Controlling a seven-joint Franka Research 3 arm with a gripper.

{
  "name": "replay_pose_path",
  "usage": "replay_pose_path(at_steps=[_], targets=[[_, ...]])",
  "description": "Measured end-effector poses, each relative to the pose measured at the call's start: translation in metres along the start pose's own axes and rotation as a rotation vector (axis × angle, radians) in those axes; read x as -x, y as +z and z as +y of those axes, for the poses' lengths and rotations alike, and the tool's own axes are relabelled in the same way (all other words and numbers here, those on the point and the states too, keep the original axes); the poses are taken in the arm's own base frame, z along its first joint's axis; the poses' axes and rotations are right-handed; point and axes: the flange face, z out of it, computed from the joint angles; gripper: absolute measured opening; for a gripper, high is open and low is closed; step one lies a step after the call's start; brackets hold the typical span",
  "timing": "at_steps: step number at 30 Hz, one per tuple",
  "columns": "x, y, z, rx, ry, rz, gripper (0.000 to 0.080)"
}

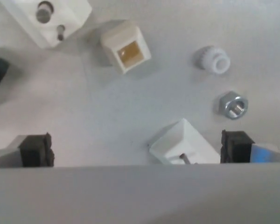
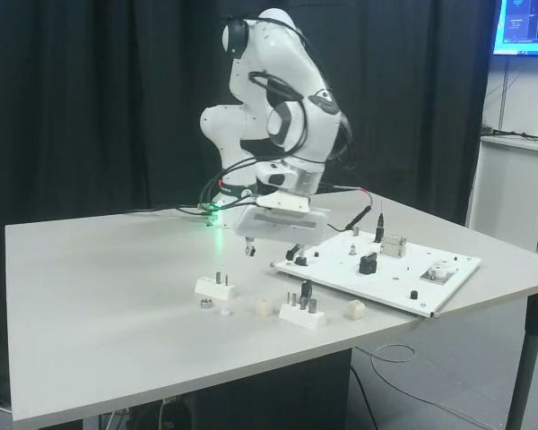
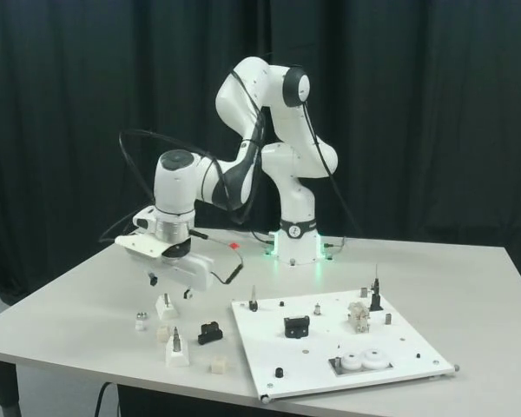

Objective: Pick small gear.

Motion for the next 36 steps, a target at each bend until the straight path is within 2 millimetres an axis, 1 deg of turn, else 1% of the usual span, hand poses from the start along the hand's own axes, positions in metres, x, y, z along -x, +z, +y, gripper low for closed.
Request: replay_pose_path(at_steps=[13,22,29,36], targets=[[-0.021,0.037,0.045,-0.127,-0.026,0.011,0.08],[-0.029,0.059,0.072,-0.213,-0.081,0.021,0.08],[-0.034,0.074,0.081,-0.266,-0.094,0.025,0.08],[-0.038,0.09,0.08,-0.286,-0.093,0.049,0.08]])
